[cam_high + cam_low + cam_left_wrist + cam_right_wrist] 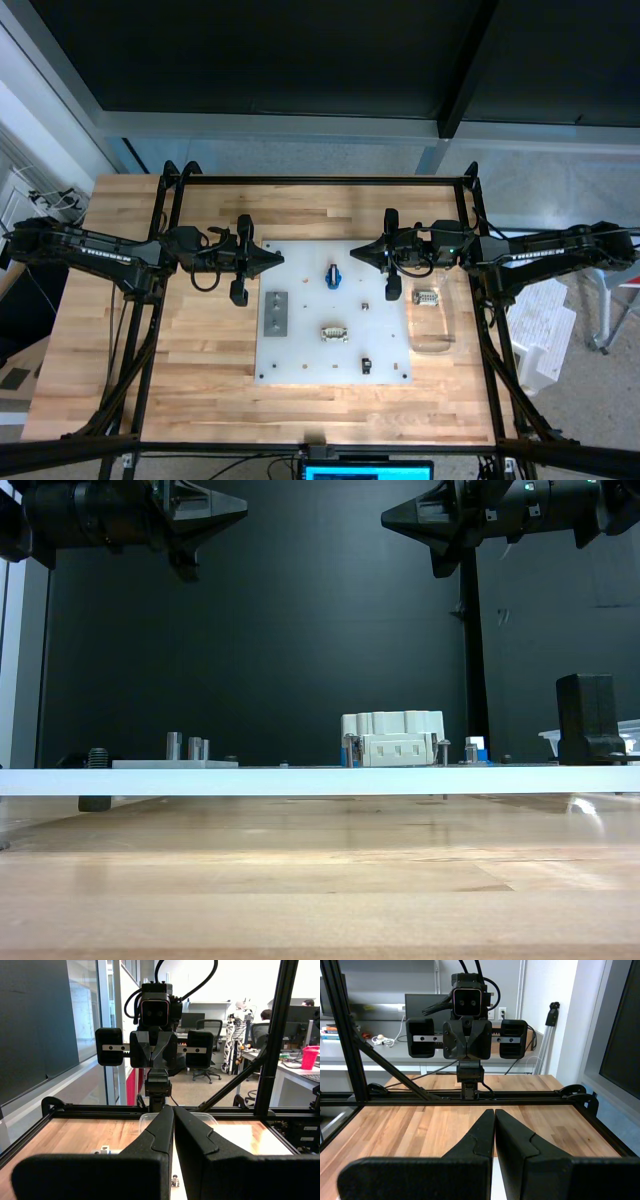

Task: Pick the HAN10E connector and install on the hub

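Our left end effector [173, 1110] hangs above the wooden desk [75, 1135], its two black fingers [155, 1135] pressed together with nothing between them. Facing us from across the desk is the right end effector [156, 1054], raised, its jaws likewise closed at the middle of their rail. Between the two we see a clear plastic tray [145, 1119] and a black frame rail [100, 1109]. An office chair [207, 1067] stands beyond.

TROSSEN in white capitals along the left arm [100, 253], similar white lettering along the right arm [545, 252], too small to read
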Tool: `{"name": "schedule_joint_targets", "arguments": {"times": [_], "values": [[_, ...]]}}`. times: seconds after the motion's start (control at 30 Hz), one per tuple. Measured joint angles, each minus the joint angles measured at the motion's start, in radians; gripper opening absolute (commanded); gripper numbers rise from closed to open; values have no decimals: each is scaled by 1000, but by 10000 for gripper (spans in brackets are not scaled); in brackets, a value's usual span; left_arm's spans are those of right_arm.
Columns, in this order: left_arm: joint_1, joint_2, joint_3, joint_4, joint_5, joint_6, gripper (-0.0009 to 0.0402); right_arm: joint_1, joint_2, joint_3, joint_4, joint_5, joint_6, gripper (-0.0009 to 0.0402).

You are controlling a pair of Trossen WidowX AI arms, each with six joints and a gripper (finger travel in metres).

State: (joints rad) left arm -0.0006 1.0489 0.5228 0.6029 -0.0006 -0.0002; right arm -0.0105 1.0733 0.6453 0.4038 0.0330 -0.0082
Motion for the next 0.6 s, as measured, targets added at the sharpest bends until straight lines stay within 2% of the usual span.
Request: {"name": "schedule_joint_targets", "arguments": {"times": [0.03, 0.1, 0.13, 0.37, 0.6], "values": [[0, 0, 0, 0, -6, 0, 0, 0, 0, 0, 0, 0, 0, 0], [0, 0, 0, 0, -40, 0, 0, 3, 0, 0, 0, 0, 2, 0], [0, 0, 0, 0, -43, 0, 0, 3, 0, 0, 0, 0, 2, 0], [0, 0, 0, 0, -45, 0, 0, 5, 0, 0, 0, 0, 6, 0], [0, 0, 0, 0, -45, 0, 0, 10, -1, 0, -11, -1, 55, 0]]}}
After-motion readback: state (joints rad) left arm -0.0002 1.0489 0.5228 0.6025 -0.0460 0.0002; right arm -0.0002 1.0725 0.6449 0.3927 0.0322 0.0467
